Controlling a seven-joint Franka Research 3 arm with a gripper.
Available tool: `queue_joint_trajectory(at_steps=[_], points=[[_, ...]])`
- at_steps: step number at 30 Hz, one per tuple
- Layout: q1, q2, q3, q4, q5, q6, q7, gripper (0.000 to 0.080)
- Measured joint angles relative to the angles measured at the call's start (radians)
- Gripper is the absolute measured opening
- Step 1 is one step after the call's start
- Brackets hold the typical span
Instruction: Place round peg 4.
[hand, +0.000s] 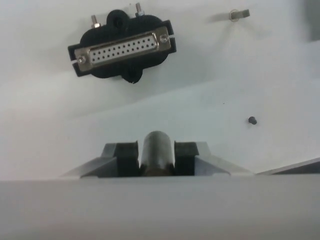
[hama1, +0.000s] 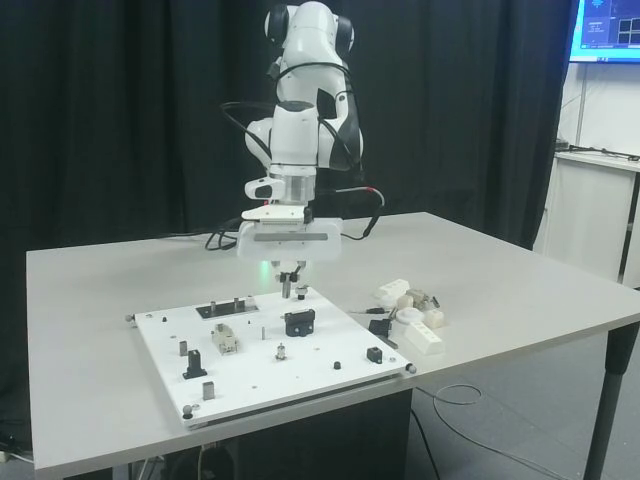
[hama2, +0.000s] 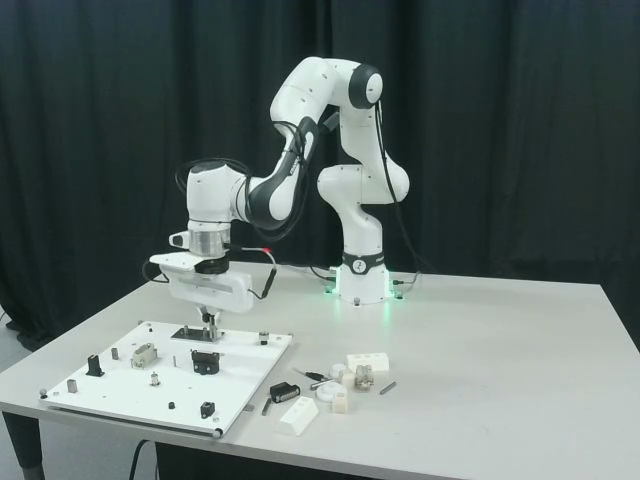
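A: Where is the round peg (hand: 156, 150) right now?

B: Between the two fingers of the gripper (hand: 156, 159). In the wrist view the black pads (hand: 127, 156) sit tight against either side of it, so the jaws are clenched on the peg, which stands upright and pokes out below the fingertips.

A: And where is that over the table (hama1: 520, 280)?

B: The gripper hangs above the far part of the white board (hama1: 250, 365), with the peg tip raised clear of the board's surface. In the first room view it is just beyond the black connector block (hama1: 299, 322); in the second room view it sits above the far edge of the board, over the dark plate (hama2: 198, 333) there.

A: What shows beneath it from the wrist?

B: The black connector with its grey multi-pin face (hand: 122, 50), a small black dot on the board (hand: 252, 120), and a small grey post (hand: 239, 14) further out.

A: Anything off the board?

B: A cluster of white parts (hama1: 412, 312) lies on the grey table to the right of the board, well apart from the gripper
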Motion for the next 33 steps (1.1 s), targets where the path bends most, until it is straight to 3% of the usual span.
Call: queue_joint_trajectory(at_steps=[33], points=[[0.015, 0.015, 0.002, 0.015, 0.001, -0.003, 0.0, 0.0149]])
